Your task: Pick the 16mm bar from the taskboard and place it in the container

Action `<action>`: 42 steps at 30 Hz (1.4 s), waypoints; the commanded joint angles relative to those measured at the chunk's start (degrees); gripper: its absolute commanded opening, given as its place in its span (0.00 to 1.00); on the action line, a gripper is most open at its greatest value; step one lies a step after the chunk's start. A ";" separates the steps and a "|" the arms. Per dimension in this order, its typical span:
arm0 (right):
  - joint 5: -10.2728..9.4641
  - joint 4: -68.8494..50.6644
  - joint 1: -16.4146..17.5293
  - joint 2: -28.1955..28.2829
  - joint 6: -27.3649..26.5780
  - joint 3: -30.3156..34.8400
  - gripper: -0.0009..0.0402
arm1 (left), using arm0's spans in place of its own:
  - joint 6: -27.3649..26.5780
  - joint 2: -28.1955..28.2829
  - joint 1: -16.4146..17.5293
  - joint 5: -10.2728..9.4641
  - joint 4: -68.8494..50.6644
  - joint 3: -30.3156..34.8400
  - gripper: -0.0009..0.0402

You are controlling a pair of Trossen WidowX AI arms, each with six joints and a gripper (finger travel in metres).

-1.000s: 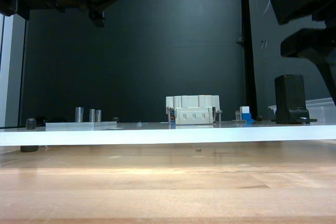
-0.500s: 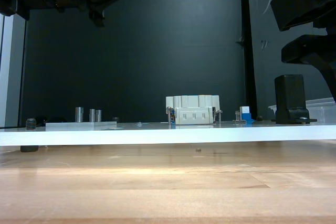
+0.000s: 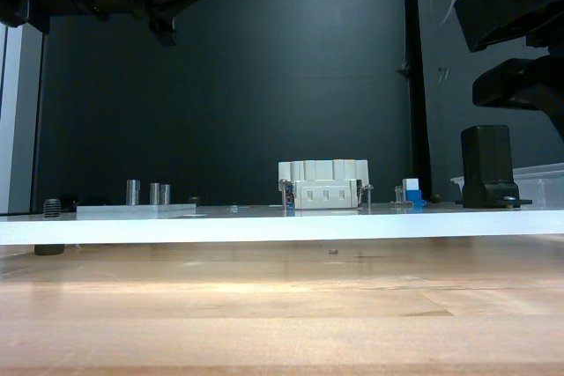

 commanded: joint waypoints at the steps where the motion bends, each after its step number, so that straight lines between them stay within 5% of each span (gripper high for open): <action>1: 0.13 -0.09 -0.02 0.00 0.00 0.02 0.21 | 0.02 0.00 0.02 0.00 0.00 0.00 0.02; 17: 0.15 0.17 -0.02 -0.94 0.02 0.17 0.03 | 0.02 0.00 0.00 0.00 0.00 0.00 0.02; 42: 0.22 -6.93 -0.13 -10.12 0.00 1.90 0.02 | 0.02 0.00 0.02 0.00 0.00 0.00 0.02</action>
